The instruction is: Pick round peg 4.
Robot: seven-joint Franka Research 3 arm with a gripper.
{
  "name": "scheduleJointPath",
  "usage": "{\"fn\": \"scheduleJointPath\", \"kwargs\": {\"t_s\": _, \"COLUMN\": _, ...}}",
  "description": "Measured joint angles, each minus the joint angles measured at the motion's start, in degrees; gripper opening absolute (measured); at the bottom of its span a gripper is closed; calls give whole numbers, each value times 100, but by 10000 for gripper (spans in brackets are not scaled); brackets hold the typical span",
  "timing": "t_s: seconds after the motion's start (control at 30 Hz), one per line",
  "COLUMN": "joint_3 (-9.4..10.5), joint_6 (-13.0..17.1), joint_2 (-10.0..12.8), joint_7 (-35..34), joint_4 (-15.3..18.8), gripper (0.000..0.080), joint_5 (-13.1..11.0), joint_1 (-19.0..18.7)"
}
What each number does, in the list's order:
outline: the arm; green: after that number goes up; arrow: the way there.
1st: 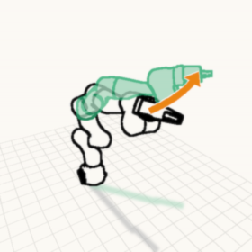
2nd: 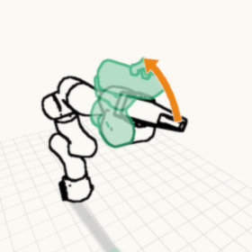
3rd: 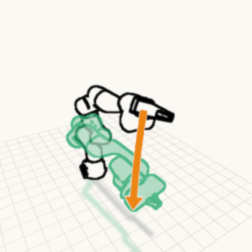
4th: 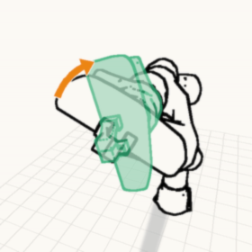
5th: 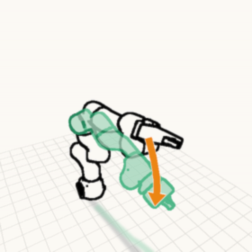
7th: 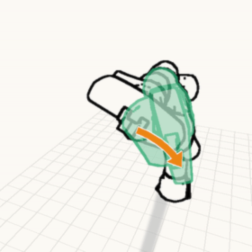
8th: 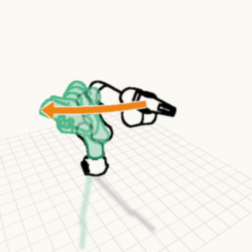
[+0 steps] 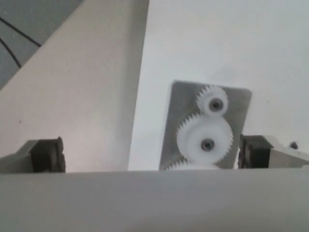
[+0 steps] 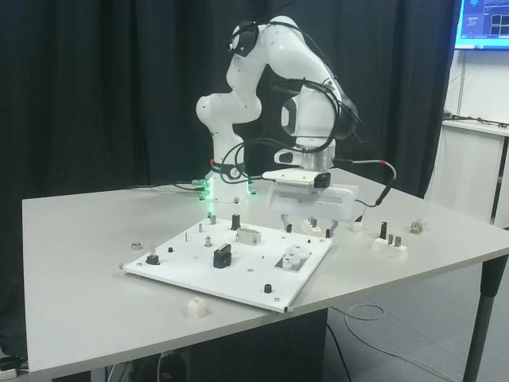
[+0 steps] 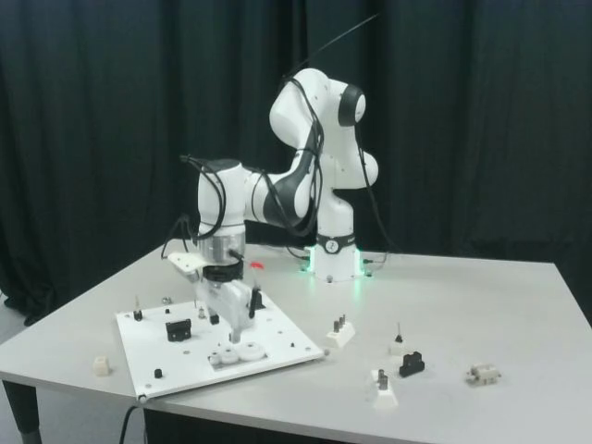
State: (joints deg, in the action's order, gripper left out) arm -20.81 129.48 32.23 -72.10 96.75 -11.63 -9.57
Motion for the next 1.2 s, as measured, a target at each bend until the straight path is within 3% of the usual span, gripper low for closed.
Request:
{"fn": "scheduleJointPath", "kwargs": {"t_s": 0.37, "joint_3": -9, "joint_6": -196, "joint_2": -102, "joint_7": -69, "joint_4": 4, "gripper": 800, "joint_5": 144, "joint_1": 0}}
{"fn": "scheduleJointPath", "kwargs": {"t_s": 1.2, "joint_3": 16, "joint_6": -85, "joint_2": -102, "joint_7": 343, "joint_4": 50, "gripper": 800, "joint_5": 318, "joint_1": 2}}
